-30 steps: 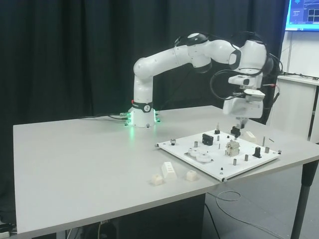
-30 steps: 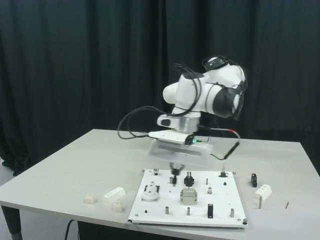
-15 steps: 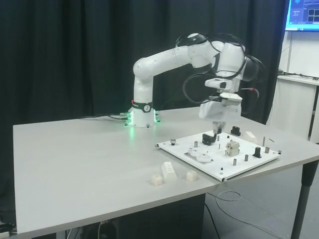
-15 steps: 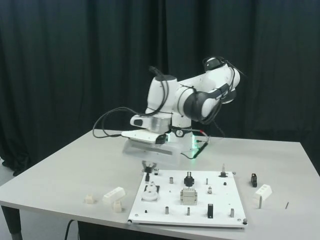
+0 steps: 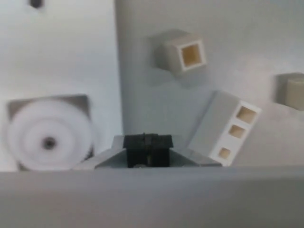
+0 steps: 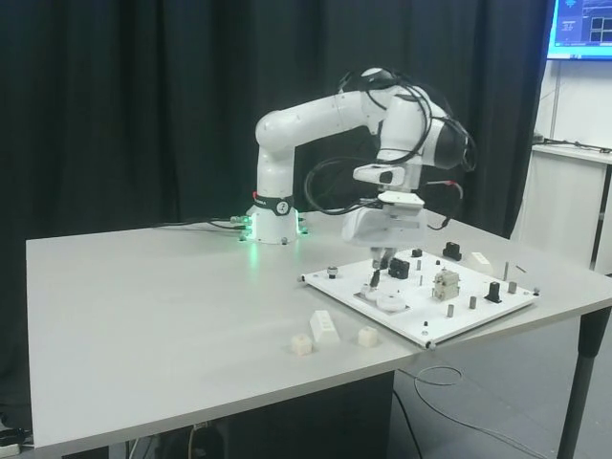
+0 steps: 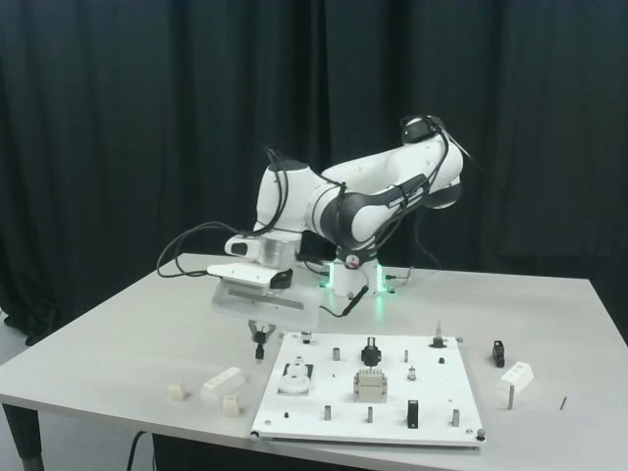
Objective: Place USB.
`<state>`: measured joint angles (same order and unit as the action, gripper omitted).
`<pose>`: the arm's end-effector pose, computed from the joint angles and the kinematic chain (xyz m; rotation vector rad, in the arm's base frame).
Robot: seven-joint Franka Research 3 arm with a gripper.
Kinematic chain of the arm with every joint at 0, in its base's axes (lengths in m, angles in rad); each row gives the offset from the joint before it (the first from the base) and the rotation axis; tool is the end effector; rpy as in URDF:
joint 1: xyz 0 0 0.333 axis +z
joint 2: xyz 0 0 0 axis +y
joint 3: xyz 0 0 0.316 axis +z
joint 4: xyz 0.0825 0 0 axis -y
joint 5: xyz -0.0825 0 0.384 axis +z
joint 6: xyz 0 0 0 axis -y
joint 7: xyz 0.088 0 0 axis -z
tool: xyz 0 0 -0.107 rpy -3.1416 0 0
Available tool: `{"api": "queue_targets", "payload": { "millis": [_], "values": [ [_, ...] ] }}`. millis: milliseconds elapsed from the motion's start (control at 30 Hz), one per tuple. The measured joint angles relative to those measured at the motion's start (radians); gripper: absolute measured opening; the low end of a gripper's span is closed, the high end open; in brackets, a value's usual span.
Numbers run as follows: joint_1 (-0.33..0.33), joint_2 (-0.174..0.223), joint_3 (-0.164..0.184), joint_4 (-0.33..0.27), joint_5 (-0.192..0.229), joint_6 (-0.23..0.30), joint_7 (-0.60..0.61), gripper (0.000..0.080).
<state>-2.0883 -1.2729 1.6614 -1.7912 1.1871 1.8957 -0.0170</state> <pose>0.6406 -0.0379 0.2941 2.8129 -0.9648 0.1890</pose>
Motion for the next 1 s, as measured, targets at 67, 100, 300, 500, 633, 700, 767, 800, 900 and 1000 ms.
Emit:
{"api": "queue_targets", "payload": {
  "millis": [67, 100, 300, 500, 633, 700, 767, 800, 900, 1000],
  "values": [
    [-0.001, -0.002, 0.000, -0.014, 0.011, 0.008, -0.022, 0.0022],
    [-0.002, -0.003, 0.001, -0.020, 0.017, 0.012, -0.032, 0.0022],
    [-0.006, -0.004, 0.005, -0.052, 0.050, 0.032, -0.050, 0.0022],
    [-0.010, -0.006, 0.008, -0.068, 0.070, 0.041, -0.070, 0.0264],
    [-0.015, -0.009, 0.008, -0.070, 0.073, 0.045, -0.074, 0.0576],
    [-0.018, -0.010, 0.008, -0.070, 0.073, 0.051, -0.074, 0.0576],
    [-0.022, -0.011, 0.009, -0.070, 0.073, 0.059, -0.075, 0.0576],
    [-0.024, -0.011, 0.009, -0.070, 0.073, 0.063, -0.076, 0.0576],
    [-0.030, -0.011, 0.010, -0.071, 0.073, 0.074, -0.080, 0.0786],
    [-0.035, -0.011, 0.011, -0.073, 0.073, 0.082, -0.088, 0.0786]
  ]
}}
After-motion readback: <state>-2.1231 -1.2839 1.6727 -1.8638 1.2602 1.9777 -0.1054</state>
